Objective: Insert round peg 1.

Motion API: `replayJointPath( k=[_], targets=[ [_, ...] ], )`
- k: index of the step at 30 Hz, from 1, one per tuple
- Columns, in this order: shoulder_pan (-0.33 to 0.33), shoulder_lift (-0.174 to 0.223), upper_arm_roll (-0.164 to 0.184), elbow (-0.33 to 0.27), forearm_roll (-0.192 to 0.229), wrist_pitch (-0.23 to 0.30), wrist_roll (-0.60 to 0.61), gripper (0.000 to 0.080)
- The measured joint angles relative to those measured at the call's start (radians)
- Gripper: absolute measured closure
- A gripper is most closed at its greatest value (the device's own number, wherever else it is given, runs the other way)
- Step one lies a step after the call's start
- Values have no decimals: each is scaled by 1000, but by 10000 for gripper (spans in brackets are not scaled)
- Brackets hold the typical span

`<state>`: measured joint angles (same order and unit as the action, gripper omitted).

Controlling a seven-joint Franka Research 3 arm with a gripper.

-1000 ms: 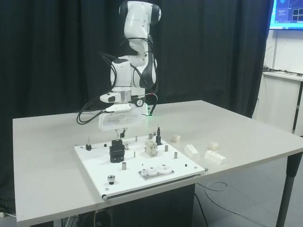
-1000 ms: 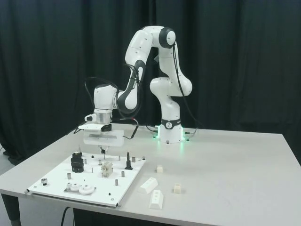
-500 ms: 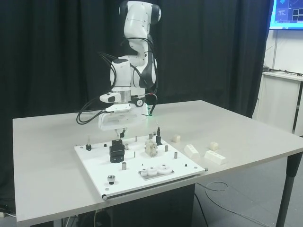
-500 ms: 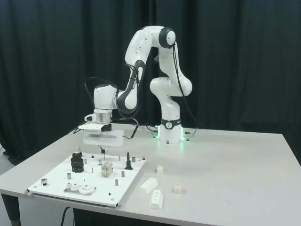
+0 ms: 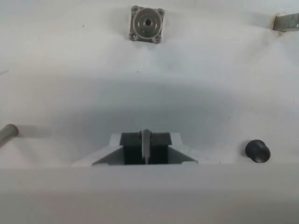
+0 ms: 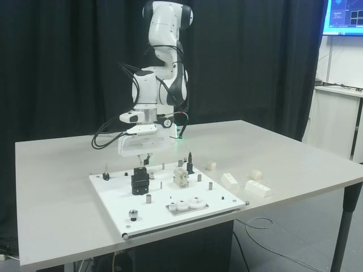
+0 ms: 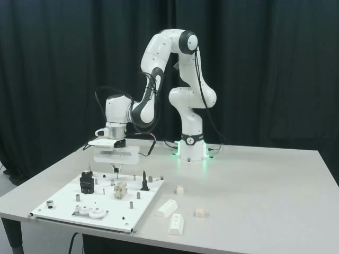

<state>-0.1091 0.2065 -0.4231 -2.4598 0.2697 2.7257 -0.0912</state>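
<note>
In the wrist view my gripper (image 5: 146, 149) is shut on a thin grey round peg (image 5: 146, 139) that stands upright between the black pads (image 5: 132, 148). Below it lies the white assembly board (image 5: 93, 84). A square metal socket (image 5: 147, 23) with a centre hole is bolted to the board some way off from the peg tip. In the room views the gripper (image 6: 146, 158) (image 7: 115, 168) hangs a little above the rear part of the board (image 6: 113, 204) (image 7: 58, 203), pointing straight down.
On the board stand a black block (image 6: 140, 180), a small white-grey fixture (image 6: 181, 177), white gears (image 6: 189, 204), a black knob (image 5: 257, 150) and several short grey pegs (image 5: 7, 133). Three white blocks (image 6: 229, 181) lie on the grey table (image 6: 295, 153) to the board's right.
</note>
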Motion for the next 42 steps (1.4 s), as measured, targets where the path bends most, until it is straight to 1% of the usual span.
replayJointPath(
  k=[42],
  targets=[
    [0,-1,-1,-1,0,-1,-15,771]
  ],
)
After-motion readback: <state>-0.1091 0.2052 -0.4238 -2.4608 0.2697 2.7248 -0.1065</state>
